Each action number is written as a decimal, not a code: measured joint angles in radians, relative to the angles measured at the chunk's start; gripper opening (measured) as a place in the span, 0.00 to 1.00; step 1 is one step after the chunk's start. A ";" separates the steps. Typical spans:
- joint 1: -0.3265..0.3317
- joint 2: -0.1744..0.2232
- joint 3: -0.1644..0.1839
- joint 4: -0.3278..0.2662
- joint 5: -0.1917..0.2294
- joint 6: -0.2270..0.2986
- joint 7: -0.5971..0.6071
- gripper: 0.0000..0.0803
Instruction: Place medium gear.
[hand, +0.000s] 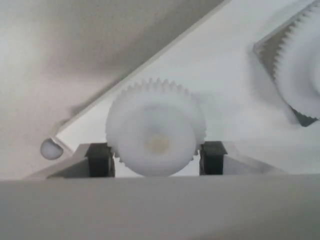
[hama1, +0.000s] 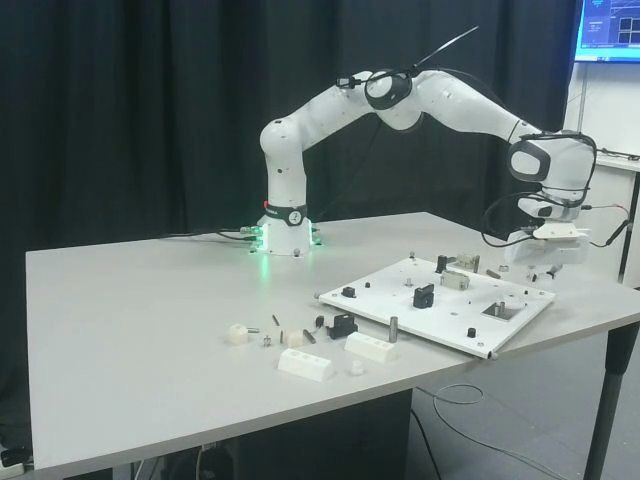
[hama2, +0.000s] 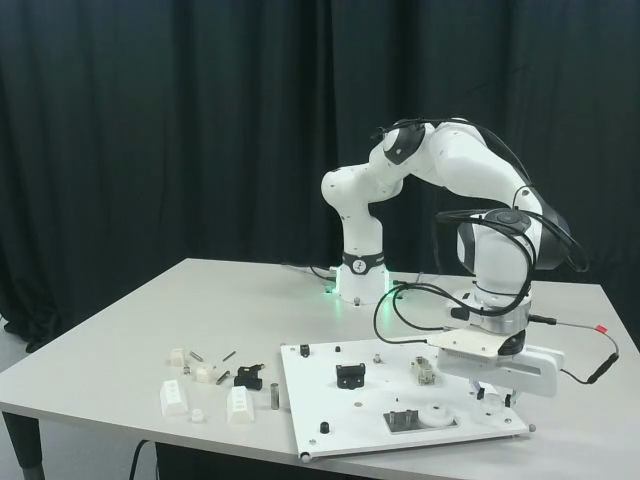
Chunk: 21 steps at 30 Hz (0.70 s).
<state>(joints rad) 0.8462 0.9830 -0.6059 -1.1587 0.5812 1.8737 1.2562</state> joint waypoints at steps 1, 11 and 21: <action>0.000 -0.001 -0.001 0.000 0.000 -0.001 0.000 0.46; 0.000 -0.008 -0.005 0.000 0.000 -0.015 0.000 0.46; 0.000 -0.009 -0.006 0.000 0.000 -0.016 0.000 0.46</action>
<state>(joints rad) 0.8462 0.9742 -0.6117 -1.1584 0.5808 1.8579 1.2561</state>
